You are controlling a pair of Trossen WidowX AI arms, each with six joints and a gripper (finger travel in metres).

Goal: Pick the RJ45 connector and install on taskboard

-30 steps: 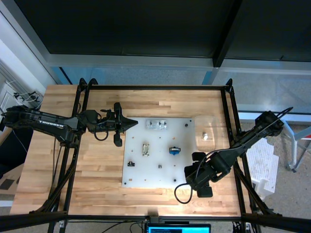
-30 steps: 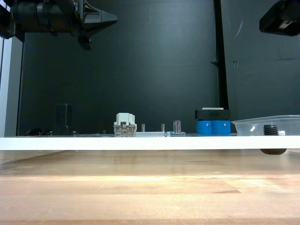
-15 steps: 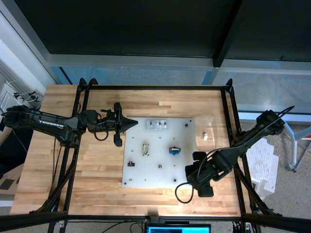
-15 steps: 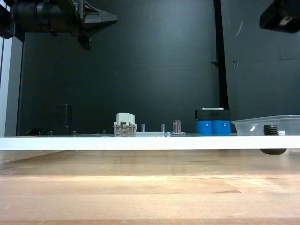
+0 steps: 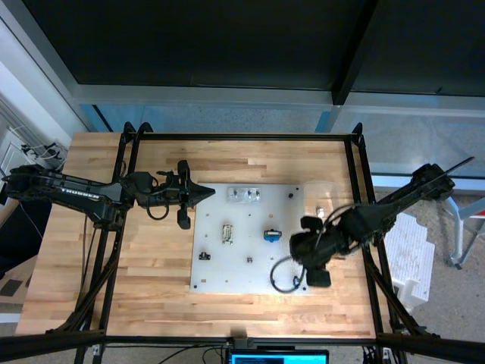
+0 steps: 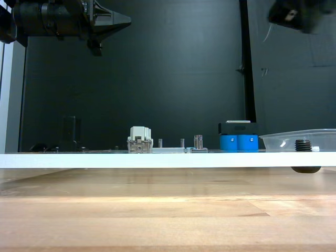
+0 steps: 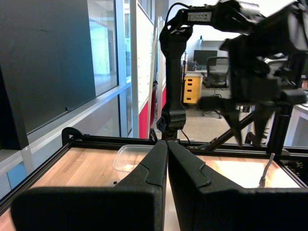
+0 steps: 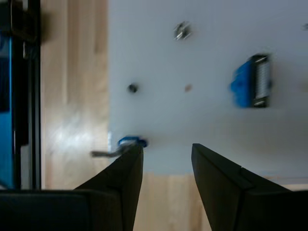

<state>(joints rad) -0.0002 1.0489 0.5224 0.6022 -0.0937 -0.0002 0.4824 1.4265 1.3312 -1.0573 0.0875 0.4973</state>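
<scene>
Over the white board's (image 5: 227, 262) lower right in the high view, the right end effector (image 8: 167, 151) hangs with fingers parted, gripping nothing. Beside one finger a grey stub (image 8: 102, 154) juts from the blue jack (image 8: 132, 141); whether it is the connector, seated, I cannot tell. White TROSSEN lettering marks the left arm (image 5: 76, 192); the left end effector (image 7: 167, 143) is pressed closed. Since a second ago the right arm (image 5: 379, 216) has moved up-frame; the left has not.

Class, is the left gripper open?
No: the left gripper, raised beside the board, shows fingers pressed together; the right gripper hangs open above the board's near right corner.
</scene>
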